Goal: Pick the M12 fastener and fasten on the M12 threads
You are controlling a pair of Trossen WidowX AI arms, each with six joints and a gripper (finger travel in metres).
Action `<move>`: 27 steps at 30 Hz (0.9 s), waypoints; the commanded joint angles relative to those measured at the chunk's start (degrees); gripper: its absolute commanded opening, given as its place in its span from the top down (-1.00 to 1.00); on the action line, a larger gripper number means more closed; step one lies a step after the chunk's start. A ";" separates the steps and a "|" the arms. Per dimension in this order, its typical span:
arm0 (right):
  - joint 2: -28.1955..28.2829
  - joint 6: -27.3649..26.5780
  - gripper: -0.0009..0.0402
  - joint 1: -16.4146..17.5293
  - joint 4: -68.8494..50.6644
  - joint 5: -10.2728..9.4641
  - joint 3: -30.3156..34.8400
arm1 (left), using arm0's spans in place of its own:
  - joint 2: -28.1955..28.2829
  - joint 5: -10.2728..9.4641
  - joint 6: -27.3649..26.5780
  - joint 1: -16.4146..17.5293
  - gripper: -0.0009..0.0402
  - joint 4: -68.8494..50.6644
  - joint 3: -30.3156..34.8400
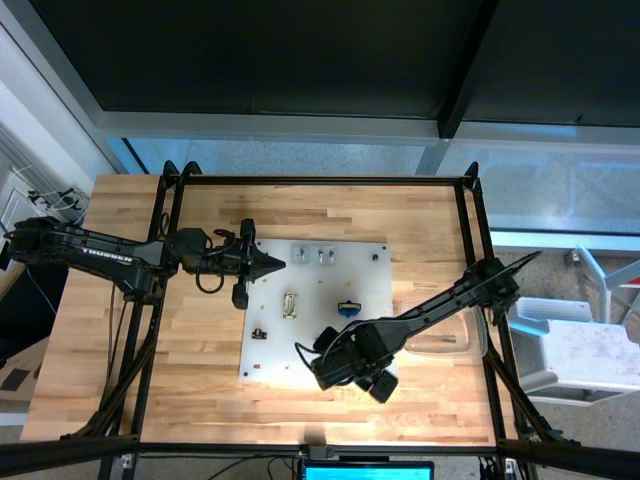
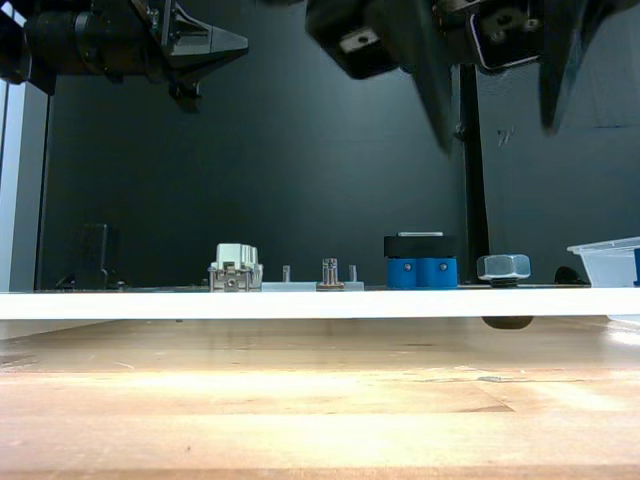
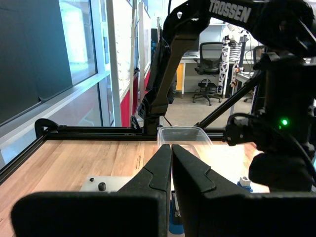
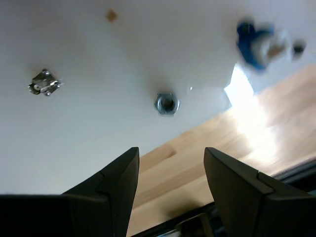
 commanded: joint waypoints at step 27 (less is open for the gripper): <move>1.07 -106.09 0.24 0.57 0.52 4.94 -2.91 | 0.00 0.00 0.02 0.00 0.96 0.02 0.02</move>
